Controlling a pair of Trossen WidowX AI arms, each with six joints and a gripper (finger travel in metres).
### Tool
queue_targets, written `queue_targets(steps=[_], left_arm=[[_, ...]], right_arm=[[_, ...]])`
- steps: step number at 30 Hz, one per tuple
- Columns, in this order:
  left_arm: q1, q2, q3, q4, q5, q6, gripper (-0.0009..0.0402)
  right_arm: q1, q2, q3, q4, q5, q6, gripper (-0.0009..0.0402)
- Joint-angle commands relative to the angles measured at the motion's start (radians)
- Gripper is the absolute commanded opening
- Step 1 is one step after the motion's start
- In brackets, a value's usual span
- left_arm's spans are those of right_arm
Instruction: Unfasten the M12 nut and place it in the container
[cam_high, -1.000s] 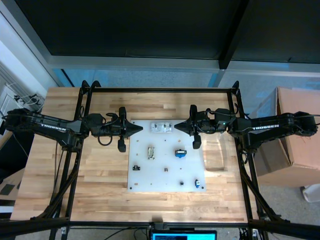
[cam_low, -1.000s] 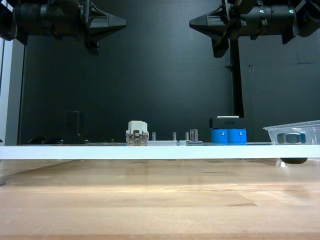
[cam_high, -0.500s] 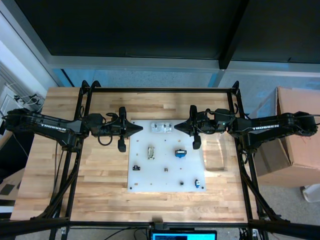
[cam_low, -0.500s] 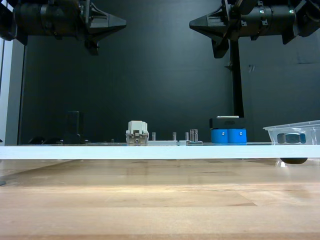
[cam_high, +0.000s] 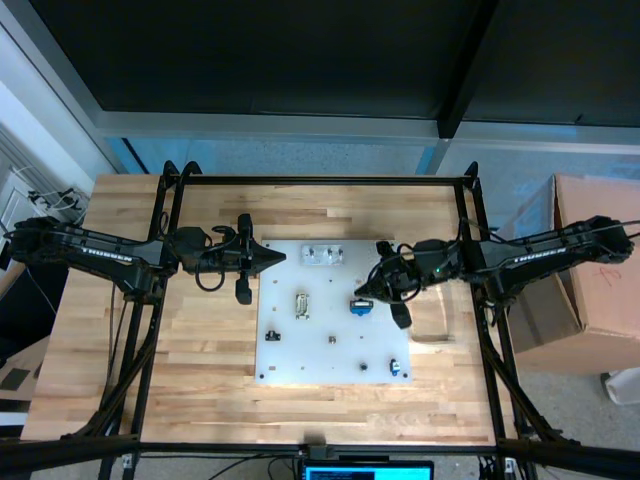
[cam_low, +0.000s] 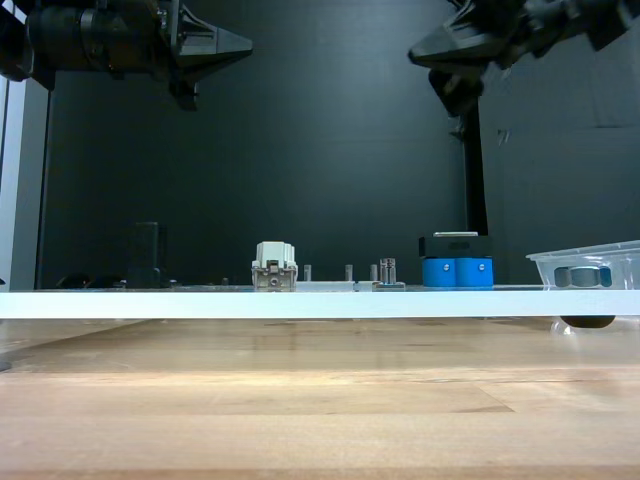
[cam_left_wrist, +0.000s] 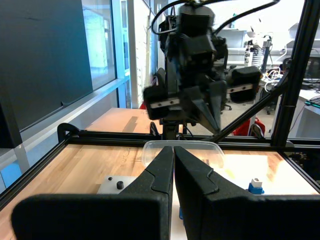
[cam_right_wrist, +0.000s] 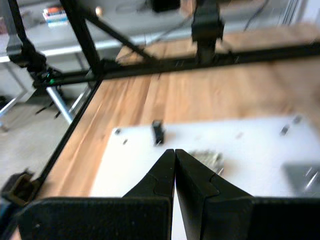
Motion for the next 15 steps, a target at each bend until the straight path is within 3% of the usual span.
queue_targets(steps=[1, 13, 15], left_arm=[[0.0, 0.0, 0.0, 0.0, 0.0, 0.0, 0.0], [0.0, 0.0, 0.0, 0.0, 0.0, 0.0, 0.0], [0.0, 0.0, 0.0, 0.0, 0.0, 0.0, 0.0]], right_arm=[[0.069, 0.0, 0.019, -0.104, 0.061, 0.069, 0.0], [0.292, 0.014, 0.068, -0.28, 0.255, 0.29, 0.0], [0.318, 0.038, 0.103, -0.335, 0.257, 0.337, 0.0]])
